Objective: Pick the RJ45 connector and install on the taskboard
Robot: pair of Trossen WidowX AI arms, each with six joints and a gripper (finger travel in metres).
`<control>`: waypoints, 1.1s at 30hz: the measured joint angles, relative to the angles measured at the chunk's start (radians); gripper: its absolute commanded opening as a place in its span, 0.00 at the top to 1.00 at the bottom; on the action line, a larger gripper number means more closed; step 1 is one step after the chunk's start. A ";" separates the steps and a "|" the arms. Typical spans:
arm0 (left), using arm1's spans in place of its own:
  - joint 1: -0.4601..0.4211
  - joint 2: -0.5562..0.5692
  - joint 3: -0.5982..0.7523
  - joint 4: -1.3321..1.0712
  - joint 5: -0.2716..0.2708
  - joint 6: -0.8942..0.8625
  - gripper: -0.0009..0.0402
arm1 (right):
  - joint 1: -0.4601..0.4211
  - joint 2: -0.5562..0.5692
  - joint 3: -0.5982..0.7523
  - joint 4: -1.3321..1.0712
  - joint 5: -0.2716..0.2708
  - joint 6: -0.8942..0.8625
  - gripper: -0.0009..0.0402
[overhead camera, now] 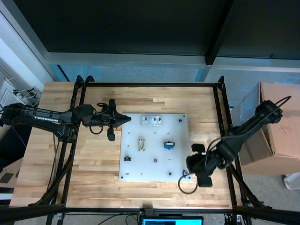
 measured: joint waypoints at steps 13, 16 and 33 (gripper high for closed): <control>0.000 0.000 0.000 0.000 0.000 0.000 0.98 | -0.372 -0.238 0.000 0.226 0.105 -0.365 0.99; 0.000 0.000 0.000 0.000 0.000 0.000 0.98 | -0.460 -0.275 -0.020 0.338 0.069 -0.443 0.97; 0.000 0.000 0.000 0.000 0.000 0.000 0.98 | -0.743 -0.409 -0.453 1.207 -0.159 -0.552 0.98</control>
